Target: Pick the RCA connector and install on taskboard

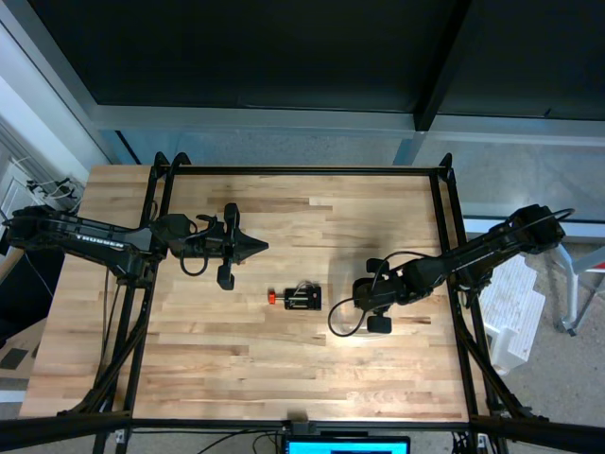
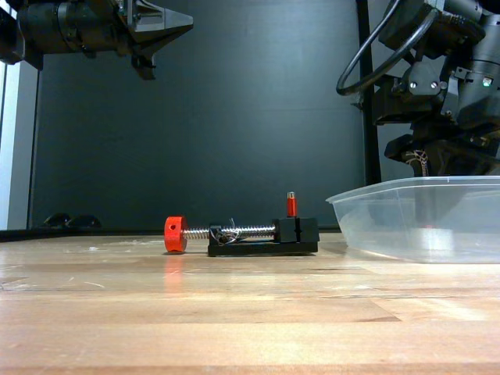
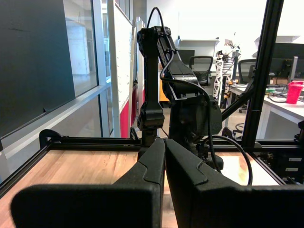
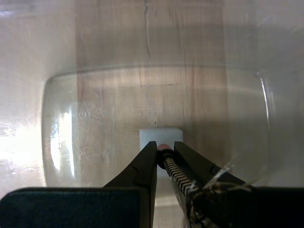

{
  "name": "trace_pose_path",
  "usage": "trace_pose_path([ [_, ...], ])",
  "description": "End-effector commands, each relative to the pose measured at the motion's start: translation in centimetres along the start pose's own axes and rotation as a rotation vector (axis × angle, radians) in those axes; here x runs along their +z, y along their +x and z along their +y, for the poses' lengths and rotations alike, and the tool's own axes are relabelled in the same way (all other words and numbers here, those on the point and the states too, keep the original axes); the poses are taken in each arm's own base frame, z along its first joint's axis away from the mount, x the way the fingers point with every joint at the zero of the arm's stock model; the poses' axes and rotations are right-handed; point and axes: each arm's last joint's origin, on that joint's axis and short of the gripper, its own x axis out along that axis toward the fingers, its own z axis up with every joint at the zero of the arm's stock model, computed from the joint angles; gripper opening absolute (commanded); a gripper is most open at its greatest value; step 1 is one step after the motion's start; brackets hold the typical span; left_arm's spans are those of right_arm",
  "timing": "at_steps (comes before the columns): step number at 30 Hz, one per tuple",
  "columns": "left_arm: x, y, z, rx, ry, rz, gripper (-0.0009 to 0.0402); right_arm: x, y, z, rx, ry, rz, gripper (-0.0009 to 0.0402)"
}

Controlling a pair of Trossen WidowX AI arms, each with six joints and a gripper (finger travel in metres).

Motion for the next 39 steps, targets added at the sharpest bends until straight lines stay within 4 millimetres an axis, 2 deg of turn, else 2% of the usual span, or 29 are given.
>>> trace_pose_path([
  [1, 0.0, 0.0, 0.0, 0.000, 0.000, 0.000, 0.0000, 0.2, -0.6, -0.1, -0.001, 0.000, 0.001, 0.0002],
  [8, 0.0, 0.0, 0.0, 0.000, 0.000, 0.000, 0.0000, 0.7, -2.3, -0.2, 0.009, 0.006, -0.027, 0.0002],
  [16, 0.0, 0.0, 0.0, 0.000, 0.000, 0.000, 0.0000, 1.9, -5.5, -0.5, 0.016, 0.010, -0.049, 0.0002],
  [21, 0.0, 0.0, 0.0, 0.000, 0.000, 0.000, 0.0000, 2.1, -6.8, -0.7, 0.014, 0.009, -0.046, 0.0002],
  [30, 0.0, 0.0, 0.0, -0.001, 0.000, 0.000, 0.0000, 2.5, -7.2, -0.7, 0.012, 0.013, -0.040, 0.0002],
  [39, 0.0, 0.0, 0.0, -0.001, 0.000, 0.000, 0.0000, 5.4, -6.9, -0.7, 0.000, 0.016, -0.047, 0.0002],
])
